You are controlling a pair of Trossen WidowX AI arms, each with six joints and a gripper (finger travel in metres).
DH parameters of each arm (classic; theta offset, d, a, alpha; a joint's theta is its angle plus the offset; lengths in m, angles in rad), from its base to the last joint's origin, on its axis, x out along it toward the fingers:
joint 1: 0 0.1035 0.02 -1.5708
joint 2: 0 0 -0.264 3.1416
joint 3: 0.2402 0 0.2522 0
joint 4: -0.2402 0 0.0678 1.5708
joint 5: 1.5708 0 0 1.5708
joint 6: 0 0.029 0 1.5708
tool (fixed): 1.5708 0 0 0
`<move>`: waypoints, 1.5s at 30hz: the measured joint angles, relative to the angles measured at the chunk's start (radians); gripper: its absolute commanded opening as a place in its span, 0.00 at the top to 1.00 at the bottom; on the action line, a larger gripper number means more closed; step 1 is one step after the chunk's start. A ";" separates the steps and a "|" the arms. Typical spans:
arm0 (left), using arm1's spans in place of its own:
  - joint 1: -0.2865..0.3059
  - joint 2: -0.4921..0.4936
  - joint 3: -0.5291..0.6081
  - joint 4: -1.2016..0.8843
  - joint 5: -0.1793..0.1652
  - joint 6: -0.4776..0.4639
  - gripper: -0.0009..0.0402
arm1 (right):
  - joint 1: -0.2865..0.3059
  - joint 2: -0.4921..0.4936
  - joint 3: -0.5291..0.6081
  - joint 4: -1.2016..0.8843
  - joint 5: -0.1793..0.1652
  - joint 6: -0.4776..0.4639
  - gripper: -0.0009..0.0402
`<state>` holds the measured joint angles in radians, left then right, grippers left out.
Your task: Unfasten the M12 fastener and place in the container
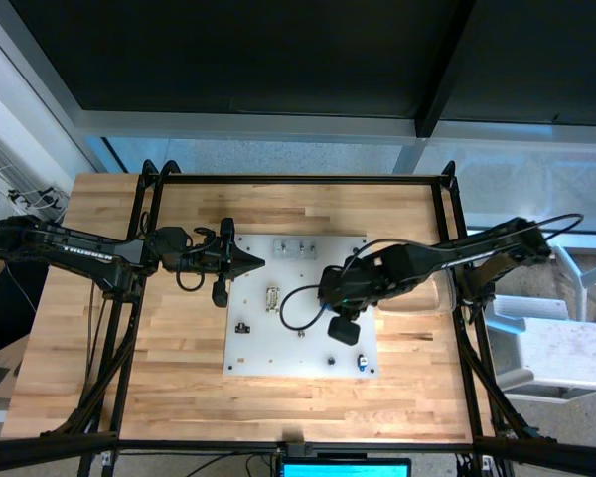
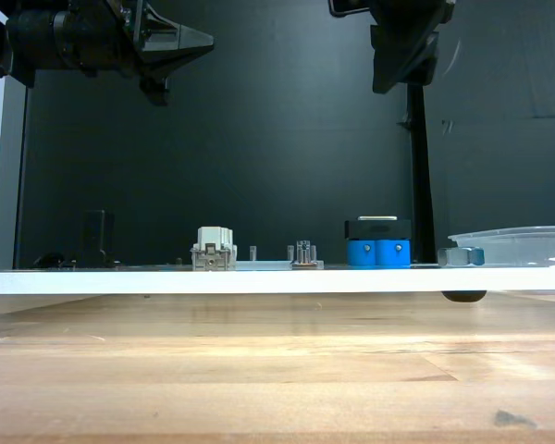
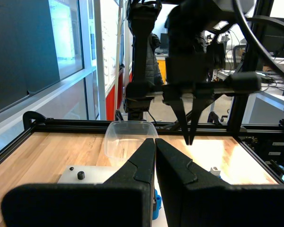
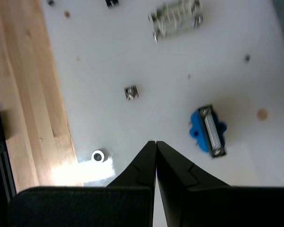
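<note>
The M12 fastener, a small silver nut (image 4: 98,155), sits low on its stud near the white board's (image 1: 278,348) near edge, outside the container. The low view shows the nut (image 2: 460,256) in front of the clear container (image 2: 523,242). From above, the fastener (image 1: 331,360) looks dark. My right gripper (image 4: 155,143) hangs shut and empty, pointing down, high over a blue connector (image 4: 207,130) and a little way from the nut. My left gripper (image 3: 155,142) is shut and empty, held level over the board's left edge (image 1: 258,262).
A grey connector (image 1: 272,298) and a small silver post (image 1: 300,333) stand mid-board. A blue-and-silver part (image 1: 363,366) sits at the near right corner. The container (image 1: 439,294) lies off the board's right side, partly under the right arm. Black frame rails ring the table.
</note>
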<state>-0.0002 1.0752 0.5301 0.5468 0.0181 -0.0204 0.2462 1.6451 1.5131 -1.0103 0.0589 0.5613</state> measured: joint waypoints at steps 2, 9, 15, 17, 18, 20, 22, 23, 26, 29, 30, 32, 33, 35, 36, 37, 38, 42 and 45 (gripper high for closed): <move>0.000 0.000 0.000 0.000 0.000 0.000 0.98 | 0.016 0.045 0.042 -0.050 0.000 0.056 0.98; 0.000 0.000 0.000 0.000 0.000 0.000 0.98 | 0.065 0.149 0.134 -0.129 -0.028 0.191 0.98; 0.000 0.000 0.000 0.000 0.000 0.000 0.98 | 0.106 0.233 0.196 -0.195 -0.034 0.264 0.98; 0.000 0.000 0.000 0.000 0.000 0.000 0.98 | 0.115 0.254 0.217 -0.206 -0.035 0.279 0.98; 0.000 0.000 0.000 0.000 0.000 0.000 0.98 | 0.118 0.265 0.226 -0.207 -0.037 0.287 0.98; 0.000 0.000 0.000 0.000 0.000 0.000 0.98 | 0.125 0.284 0.240 -0.209 -0.037 0.301 0.97; 0.000 0.000 0.000 0.000 0.000 0.000 0.98 | 0.130 0.300 0.253 -0.208 -0.037 0.305 0.95; 0.000 0.000 0.000 0.000 0.000 0.000 0.98 | 0.133 0.306 0.258 -0.209 -0.037 0.310 0.93; 0.000 0.000 0.000 0.000 0.000 0.000 0.98 | 0.143 0.319 0.267 -0.208 -0.037 0.338 0.87; 0.000 0.000 0.000 0.000 0.000 0.000 0.98 | 0.154 0.335 0.267 -0.208 -0.040 0.352 0.80; 0.000 0.000 0.000 0.000 0.000 0.000 0.98 | 0.158 0.340 0.267 -0.209 -0.050 0.357 0.78; 0.000 0.000 0.000 0.000 0.000 0.000 0.98 | 0.165 0.352 0.267 -0.205 -0.055 0.378 0.73; 0.000 0.000 0.000 0.000 0.000 0.000 0.98 | 0.169 0.355 0.267 -0.206 -0.055 0.391 0.70; 0.000 0.000 0.000 0.000 0.000 0.000 0.98 | 0.174 0.359 0.264 -0.203 -0.053 0.421 0.65; 0.000 0.000 0.000 0.000 0.000 0.000 0.98 | 0.175 0.360 0.261 -0.203 -0.052 0.433 0.63; 0.000 0.000 0.000 0.000 0.000 0.000 0.98 | 0.177 0.360 0.259 -0.203 -0.052 0.443 0.61; 0.000 0.000 0.000 0.000 0.000 0.000 0.98 | 0.179 0.360 0.256 -0.199 -0.047 0.454 0.58; 0.000 0.000 0.000 0.000 0.000 0.000 0.98 | 0.185 0.360 0.251 -0.201 -0.035 0.463 0.49; 0.000 0.000 0.000 0.000 0.000 0.000 0.98 | 0.188 0.360 0.243 -0.201 -0.033 0.463 0.44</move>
<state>-0.0002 1.0752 0.5297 0.5465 0.0181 -0.0208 0.4347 2.0048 1.7561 -1.2114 0.0257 1.0245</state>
